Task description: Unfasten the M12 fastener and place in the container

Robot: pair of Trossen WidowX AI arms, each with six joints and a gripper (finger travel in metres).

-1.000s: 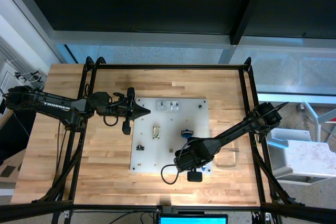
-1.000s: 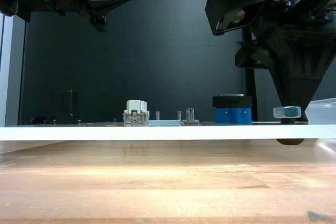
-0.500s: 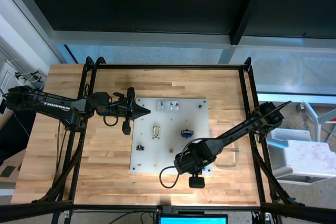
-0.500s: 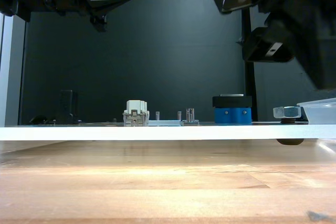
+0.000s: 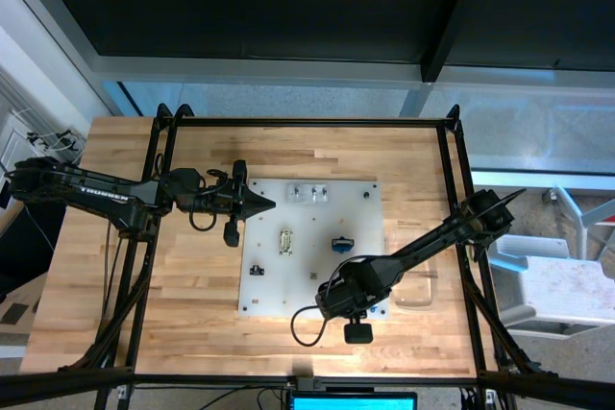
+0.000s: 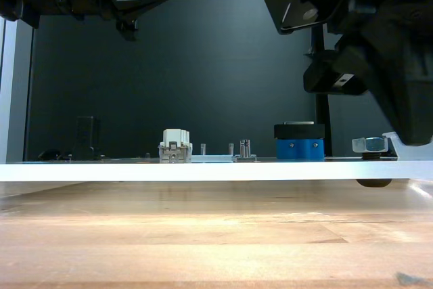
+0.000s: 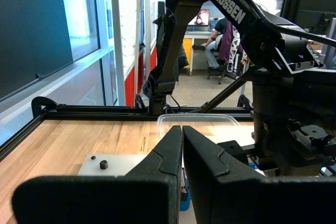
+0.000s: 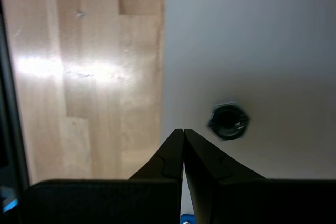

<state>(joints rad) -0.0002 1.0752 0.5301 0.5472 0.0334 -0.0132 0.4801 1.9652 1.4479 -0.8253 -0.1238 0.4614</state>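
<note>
Beside my right hand (image 8: 183,129), now lifted off, closed and empty, the small silver hexagonal nut (image 6: 369,144) stays on its short black stud (image 6: 370,156); left hand (image 7: 182,128) closed, well apart.

Robotics laboratory: a butcher-block table (image 5: 192,314) caged by a black metal frame (image 5: 307,123) carries a white task board (image 5: 279,285) between a left arm (image 5: 86,191) and a right arm (image 7: 236,9) lettered TROSSEN, while beyond a glazed partition (image 7: 79,19) a person (image 7: 218,29) sits at a lit monitor (image 7: 201,18).
</note>
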